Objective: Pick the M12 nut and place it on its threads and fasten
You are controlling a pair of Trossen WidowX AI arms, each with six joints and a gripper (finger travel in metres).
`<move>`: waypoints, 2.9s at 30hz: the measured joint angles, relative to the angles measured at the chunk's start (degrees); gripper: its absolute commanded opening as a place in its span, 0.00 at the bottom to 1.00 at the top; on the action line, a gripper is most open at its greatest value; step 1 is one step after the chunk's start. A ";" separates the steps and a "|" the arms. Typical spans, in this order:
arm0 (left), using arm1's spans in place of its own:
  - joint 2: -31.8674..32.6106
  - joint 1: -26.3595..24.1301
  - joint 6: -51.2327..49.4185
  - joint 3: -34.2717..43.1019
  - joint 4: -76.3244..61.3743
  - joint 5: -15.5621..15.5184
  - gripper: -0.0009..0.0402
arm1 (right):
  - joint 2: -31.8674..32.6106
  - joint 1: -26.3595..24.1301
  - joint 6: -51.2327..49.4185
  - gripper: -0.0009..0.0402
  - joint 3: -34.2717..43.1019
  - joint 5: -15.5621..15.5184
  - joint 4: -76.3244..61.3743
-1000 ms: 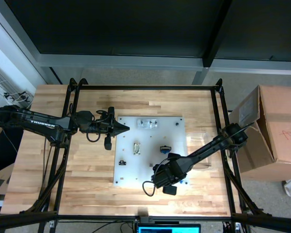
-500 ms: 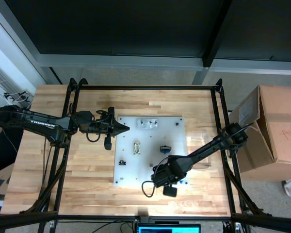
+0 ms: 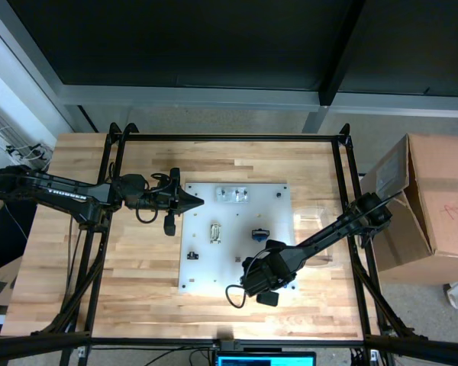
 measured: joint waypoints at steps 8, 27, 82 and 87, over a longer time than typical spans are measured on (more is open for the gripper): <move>0.00 0.00 0.00 0.00 0.00 0.00 0.02 | 0.33 0.02 0.15 0.02 -0.04 0.92 3.23; 0.00 0.00 0.00 0.02 0.00 0.00 0.02 | -0.48 0.50 1.66 0.02 -0.11 -2.84 0.33; 0.00 0.00 0.00 0.00 0.00 0.00 0.02 | -1.31 0.50 2.08 0.02 -2.58 -10.49 6.03; 0.00 0.00 0.00 0.02 0.00 -0.02 0.02 | -1.31 1.05 1.95 0.02 -2.64 -13.33 3.65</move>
